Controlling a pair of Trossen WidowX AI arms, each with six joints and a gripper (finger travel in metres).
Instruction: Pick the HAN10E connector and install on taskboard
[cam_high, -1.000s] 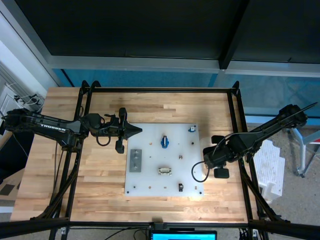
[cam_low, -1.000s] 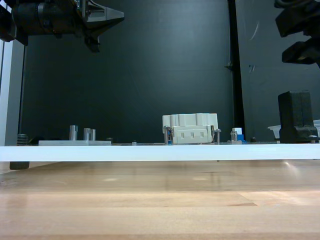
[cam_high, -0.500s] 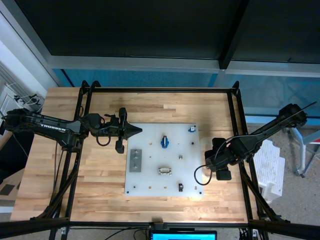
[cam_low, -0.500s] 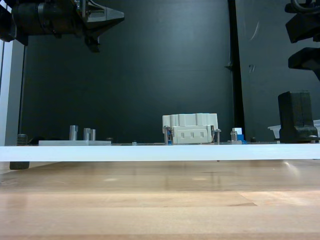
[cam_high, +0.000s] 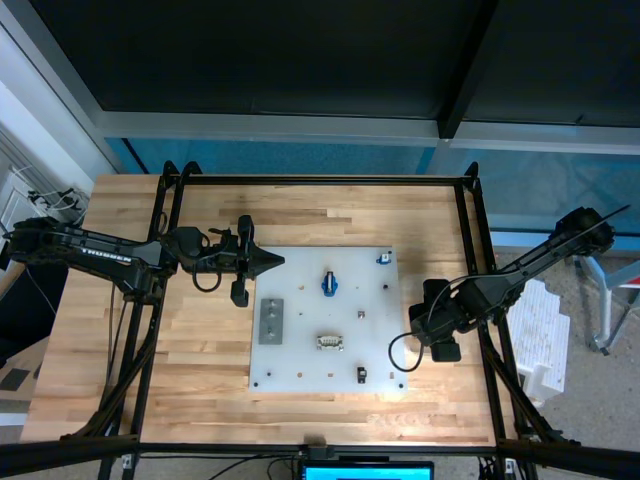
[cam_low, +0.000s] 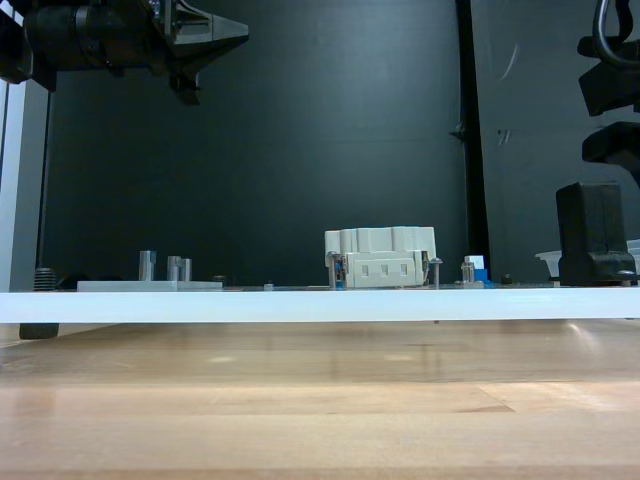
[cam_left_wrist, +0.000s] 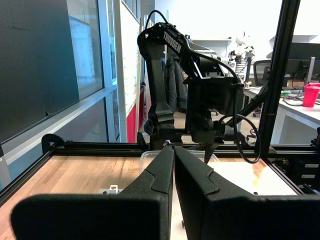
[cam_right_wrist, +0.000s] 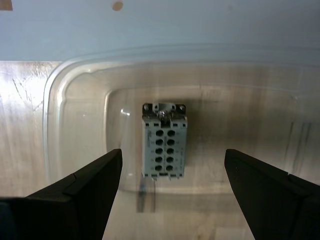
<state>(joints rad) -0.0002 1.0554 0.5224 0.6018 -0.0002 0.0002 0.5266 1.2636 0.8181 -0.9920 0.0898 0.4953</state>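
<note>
Right wrist view: right gripper (cam_high: 438, 320) spread wide, empty, hanging over tray (cam_right_wrist: 50, 100). Connector (cam_right_wrist: 164, 142) lies straight below between its fingers, untouched. Pick, carry and install on board (cam_high: 300, 372) all remain. Left gripper (cam_left_wrist: 173, 155) closed, empty (parked, board corner beneath).

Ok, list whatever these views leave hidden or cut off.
- High view: the right gripper, open off the right edge of the taskboard, covers the clear tray and the HAN10E connector under it.
- Low view: the right edge cuts that gripper off.
- Left wrist view: the left gripper, shut above the taskboard's far-left corner, blocks most of the board.
</note>
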